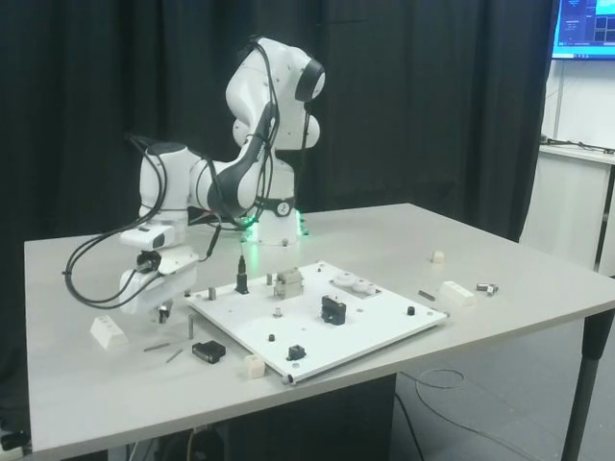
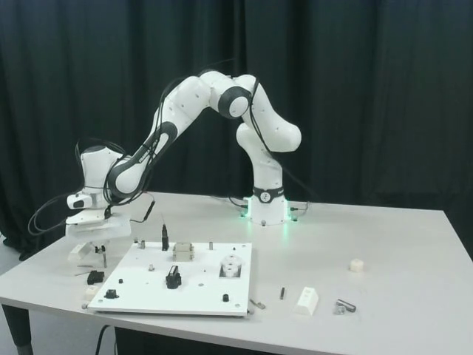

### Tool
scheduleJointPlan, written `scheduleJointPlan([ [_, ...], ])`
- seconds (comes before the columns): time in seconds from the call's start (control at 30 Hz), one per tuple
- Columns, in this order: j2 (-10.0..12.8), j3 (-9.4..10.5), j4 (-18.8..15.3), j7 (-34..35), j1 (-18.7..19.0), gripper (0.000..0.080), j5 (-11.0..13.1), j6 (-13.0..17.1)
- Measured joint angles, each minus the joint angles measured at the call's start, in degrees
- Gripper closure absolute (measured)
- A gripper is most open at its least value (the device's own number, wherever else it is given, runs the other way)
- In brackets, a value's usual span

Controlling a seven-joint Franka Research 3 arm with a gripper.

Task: Place BNC.

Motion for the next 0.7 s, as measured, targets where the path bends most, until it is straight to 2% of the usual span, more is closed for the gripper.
scheduleJointPlan([
  [0.33,1.3,0.55,1.4,-0.8,-0.8,0.0679,1.5,-0.3],
  [0.37,1.3,0.55,1.5,-0.8,-0.9,0.0502,1.5,-0.3],
  [0.53,1.3,0.54,2.0,-0.8,-0.9,0.0502,1.5,-0.8],
  [0.57,1.3,0.54,2.2,-0.8,-0.9,0.0153,1.5,-0.9],
  [0.7,1.3,0.47,3.0,-0.8,-0.9,0.0153,1.5,-1.6],
])
